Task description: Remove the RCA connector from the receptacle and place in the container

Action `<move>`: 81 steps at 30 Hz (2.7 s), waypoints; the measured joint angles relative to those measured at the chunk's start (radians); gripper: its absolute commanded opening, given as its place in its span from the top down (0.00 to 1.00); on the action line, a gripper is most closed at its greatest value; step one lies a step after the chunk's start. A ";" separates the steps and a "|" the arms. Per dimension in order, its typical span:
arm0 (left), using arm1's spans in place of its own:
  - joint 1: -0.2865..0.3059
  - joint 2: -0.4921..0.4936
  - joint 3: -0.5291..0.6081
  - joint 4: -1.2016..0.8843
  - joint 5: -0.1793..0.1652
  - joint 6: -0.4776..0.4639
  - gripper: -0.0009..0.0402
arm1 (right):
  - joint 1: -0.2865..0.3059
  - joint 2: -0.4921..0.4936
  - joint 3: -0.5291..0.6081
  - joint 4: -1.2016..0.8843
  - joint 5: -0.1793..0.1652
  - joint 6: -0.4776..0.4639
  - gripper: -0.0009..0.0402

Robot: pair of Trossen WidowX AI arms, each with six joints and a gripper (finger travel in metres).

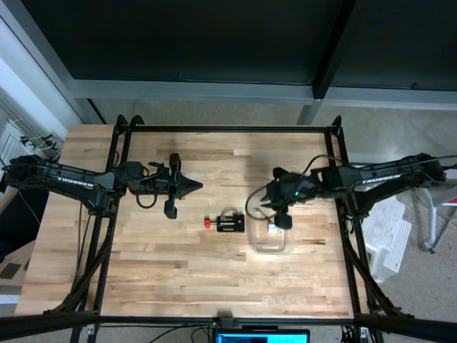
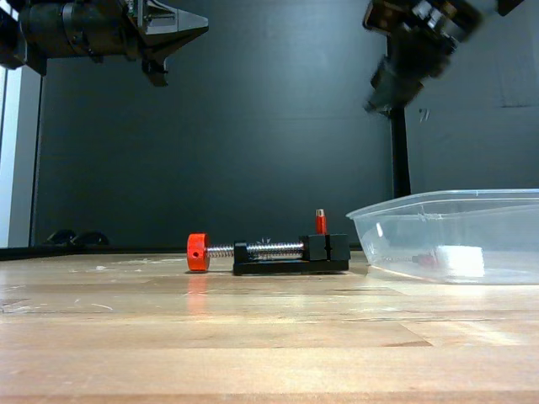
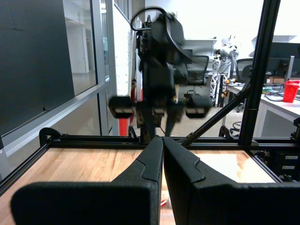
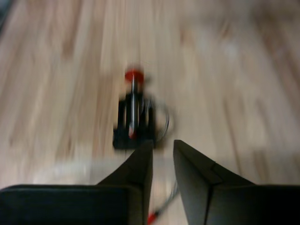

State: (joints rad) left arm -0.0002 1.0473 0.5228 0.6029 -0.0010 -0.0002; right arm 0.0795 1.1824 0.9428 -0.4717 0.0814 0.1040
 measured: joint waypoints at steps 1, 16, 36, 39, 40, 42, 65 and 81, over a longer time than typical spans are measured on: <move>0.000 0.000 0.000 0.000 0.000 0.000 0.98 | -0.010 -0.011 0.000 0.026 -0.002 -0.014 0.94; 0.000 0.000 0.000 0.000 0.000 0.000 0.98 | -0.104 -0.063 -0.064 0.483 -0.109 -0.142 0.98; 0.000 0.000 0.000 0.000 0.000 0.000 0.98 | -0.075 -0.079 -0.250 0.904 -0.101 -0.105 0.98; 0.000 0.000 0.000 0.000 0.000 0.000 0.98 | -0.073 -0.090 -0.279 0.919 -0.101 -0.102 0.98; 0.000 0.000 0.000 0.000 0.000 0.000 0.98 | -0.073 -0.091 -0.284 0.920 -0.101 -0.102 0.98; 0.000 0.000 0.000 0.000 0.000 0.000 0.98 | -0.072 -0.094 -0.296 0.927 -0.101 -0.102 0.98; 0.000 0.000 0.000 0.000 0.000 0.000 0.98 | -0.075 -0.101 -0.336 0.994 -0.083 -0.087 0.98; 0.000 0.000 0.000 0.000 0.000 0.000 0.98 | -0.075 -0.101 -0.335 0.995 -0.065 -0.086 0.98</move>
State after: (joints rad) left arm -0.0002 1.0473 0.5228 0.6029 -0.0006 -0.0002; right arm 0.0044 1.0817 0.6079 0.5228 0.0162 0.0181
